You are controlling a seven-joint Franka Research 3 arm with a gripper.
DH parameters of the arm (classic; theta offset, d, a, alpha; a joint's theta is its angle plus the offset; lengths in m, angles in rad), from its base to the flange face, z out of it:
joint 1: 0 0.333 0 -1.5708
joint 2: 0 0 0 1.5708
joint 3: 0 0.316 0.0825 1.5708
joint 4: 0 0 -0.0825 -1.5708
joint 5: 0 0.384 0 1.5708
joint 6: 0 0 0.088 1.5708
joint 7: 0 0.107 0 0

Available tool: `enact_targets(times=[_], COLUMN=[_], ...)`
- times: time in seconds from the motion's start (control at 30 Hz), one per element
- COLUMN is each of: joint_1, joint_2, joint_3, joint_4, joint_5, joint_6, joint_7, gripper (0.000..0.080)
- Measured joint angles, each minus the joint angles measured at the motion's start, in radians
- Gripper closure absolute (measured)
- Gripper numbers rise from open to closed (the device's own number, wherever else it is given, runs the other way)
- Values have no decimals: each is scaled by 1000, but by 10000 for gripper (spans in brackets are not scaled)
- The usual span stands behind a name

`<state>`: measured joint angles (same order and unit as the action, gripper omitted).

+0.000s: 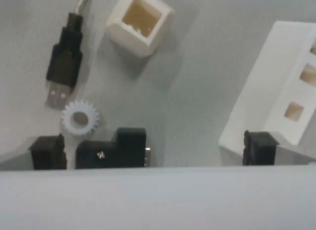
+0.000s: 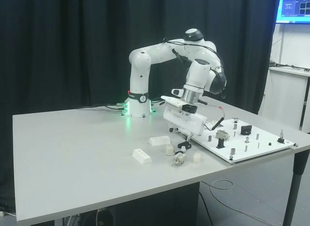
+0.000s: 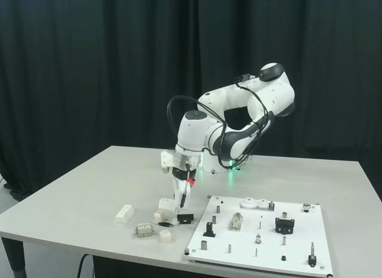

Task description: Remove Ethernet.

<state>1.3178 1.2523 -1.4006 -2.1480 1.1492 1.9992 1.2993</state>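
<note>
Reaching stage: the gripper point(image 1: 153, 151) hangs low over loose parts on the grey table point(image 3: 89, 188), its fingers spread wide and holding nothing.

In the second room view the loose parts lie at about 9 o'clock from the white board point(image 3: 298, 242), just off its edge. The wrist view shows a black connector point(image 1: 111, 150) between the fingertips, nearer one finger than the other. I judge it the likeliest Ethernet piece, though its type cannot be read for certain. A black USB plug point(image 1: 64, 62), a white gear point(image 1: 79, 119), a white cube housing point(image 1: 139, 22) and a white block with openings point(image 1: 276, 92) lie close by. The next move calls for centring over the connector, descending, then closing on it without catching the gear.
</note>
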Motion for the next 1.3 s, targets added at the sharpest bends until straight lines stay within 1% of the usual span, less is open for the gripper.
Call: enact_targets(times=[0.47,1.3], joint_1=[1,1], joint_2=[-1,-1], joint_3=[-25,-33], joint_4=[6,12], joint_5=[-14,-19], joint_6=[-3,-5], joint_7=[0,0], gripper=[3,3])
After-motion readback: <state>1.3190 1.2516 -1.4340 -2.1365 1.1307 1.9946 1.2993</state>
